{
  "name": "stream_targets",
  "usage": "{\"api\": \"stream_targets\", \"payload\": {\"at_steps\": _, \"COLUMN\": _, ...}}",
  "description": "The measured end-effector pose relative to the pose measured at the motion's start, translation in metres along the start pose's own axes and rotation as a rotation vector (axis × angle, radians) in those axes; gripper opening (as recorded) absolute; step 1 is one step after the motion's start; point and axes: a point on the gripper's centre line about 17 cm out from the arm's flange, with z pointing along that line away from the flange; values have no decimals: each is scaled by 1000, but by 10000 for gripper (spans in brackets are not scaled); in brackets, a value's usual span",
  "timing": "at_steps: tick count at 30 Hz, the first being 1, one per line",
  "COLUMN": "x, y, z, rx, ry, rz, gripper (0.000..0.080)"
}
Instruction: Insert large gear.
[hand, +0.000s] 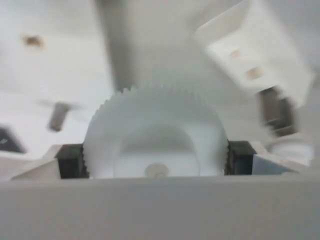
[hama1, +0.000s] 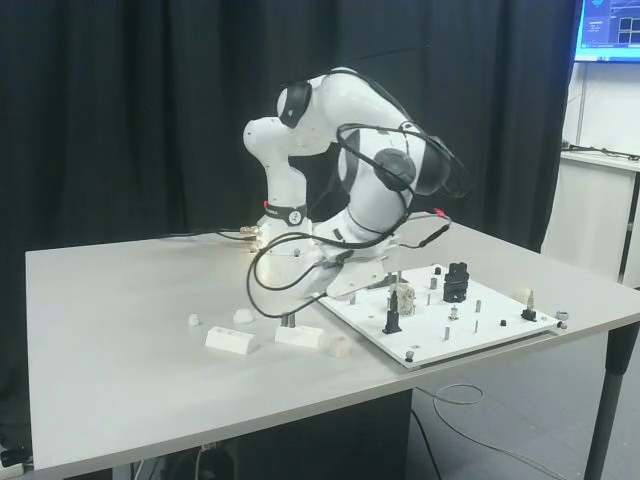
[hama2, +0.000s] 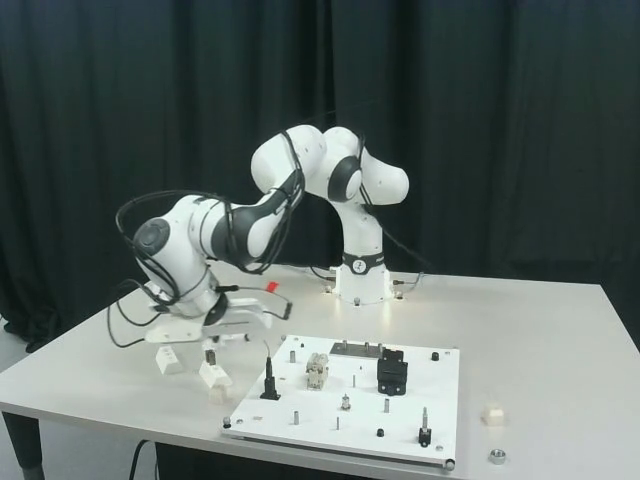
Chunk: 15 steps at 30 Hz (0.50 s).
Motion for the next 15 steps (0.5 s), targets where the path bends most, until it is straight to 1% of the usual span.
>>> {"api": "stream_targets", "payload": {"at_steps": 3, "x": -8, "y": -18, "z": 6, "rx": 10, "ry": -34, "rz": 10, "gripper": 597}}
{"api": "stream_targets", "payload": {"at_steps": 9, "x": -26, "y": -54, "z": 20, "rx": 21, "ry": -98, "rz": 27, "gripper": 597}}
{"api": "stream_targets", "payload": {"at_steps": 11, "x": -32, "y": -65, "z": 24, "rx": 21, "ry": -112, "rz": 30, "gripper": 597}}
{"api": "stream_targets", "payload": {"at_steps": 15, "x": -41, "y": -83, "z": 33, "rx": 11, "ry": -123, "rz": 31, "gripper": 597}}
